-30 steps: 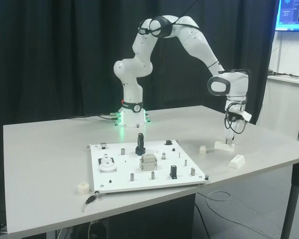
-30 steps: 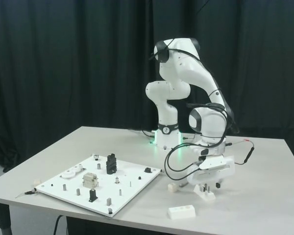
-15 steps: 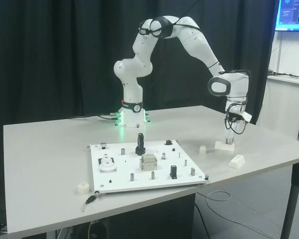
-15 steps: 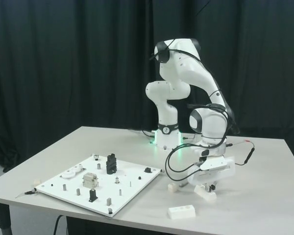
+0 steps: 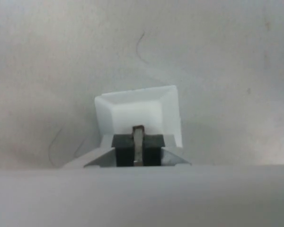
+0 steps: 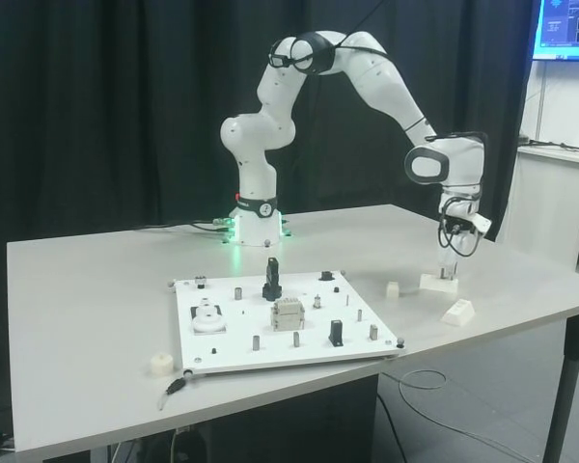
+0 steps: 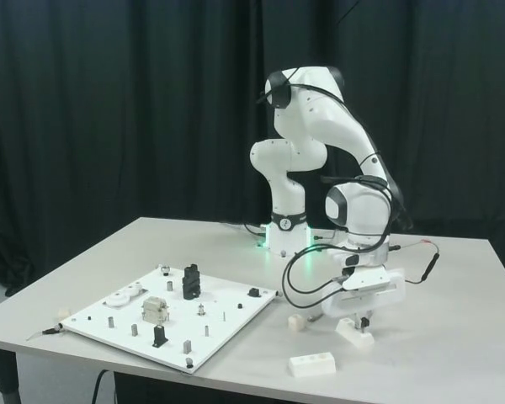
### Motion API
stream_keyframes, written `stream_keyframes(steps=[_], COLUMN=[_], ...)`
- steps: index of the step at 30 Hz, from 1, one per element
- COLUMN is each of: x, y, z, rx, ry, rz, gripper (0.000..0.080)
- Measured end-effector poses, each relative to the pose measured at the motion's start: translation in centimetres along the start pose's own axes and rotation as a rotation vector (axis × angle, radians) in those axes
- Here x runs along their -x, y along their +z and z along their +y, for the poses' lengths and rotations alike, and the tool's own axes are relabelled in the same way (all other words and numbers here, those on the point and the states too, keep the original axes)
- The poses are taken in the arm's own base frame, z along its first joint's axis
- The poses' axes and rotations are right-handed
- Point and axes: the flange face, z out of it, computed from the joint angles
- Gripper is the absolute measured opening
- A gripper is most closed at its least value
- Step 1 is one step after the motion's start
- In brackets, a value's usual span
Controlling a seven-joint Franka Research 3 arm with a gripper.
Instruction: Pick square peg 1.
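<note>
— Between the black fingertips [image 5: 124, 150], what is that upright sliver?
— Square peg 1 [image 5: 138, 142], by the wrist view. It stands in the white holder block [image 5: 137, 113], and the jaws are drawn in narrow, pressed against the peg on both sides.

— Where does that block sit?
— On the grey counter [image 6: 77, 280], toward the side away from the white assembly board [image 6: 280, 323]. The second room view shows the gripper [image 7: 364, 320] right down over the block [image 7: 354, 331], pointing straight at it.

— Anything close by?
— A small white cube [image 6: 393, 288] lies on the counter between the block and the board. Another white block with holes along its top [image 7: 313, 364] lies near the counter's front edge, apart from the gripper.

— And further out?
— The board carries a black upright fixture [image 6: 270, 278], a grey boxy part [image 6: 287, 314] and several short pegs. Beside the board's near corner sits a white ring [image 6: 160, 365] with a small black cable end [image 6: 174, 389] next to it. The white arm [image 6: 367, 82] arches over from its base, where a green light [image 6: 234, 230] glows.
</note>
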Motion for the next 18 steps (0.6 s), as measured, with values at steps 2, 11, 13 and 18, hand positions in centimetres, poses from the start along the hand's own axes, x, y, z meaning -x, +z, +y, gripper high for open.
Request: stream_keyframes(steps=[2,11,13,18], x=[-0.2,-0.9,-1.0,-1.3], y=[-0.4,-2.2,-2.6,-3.3], z=[0.0,-0.1,-0.1,-0.2], rx=[0.002,0.025,0.03,0.039], ry=[0.002,0.007,0.008,0.01], rz=[0.001,-0.011,-0.014,-0.021], gripper=[0.0035,0.0035,0.0035,0.0034])
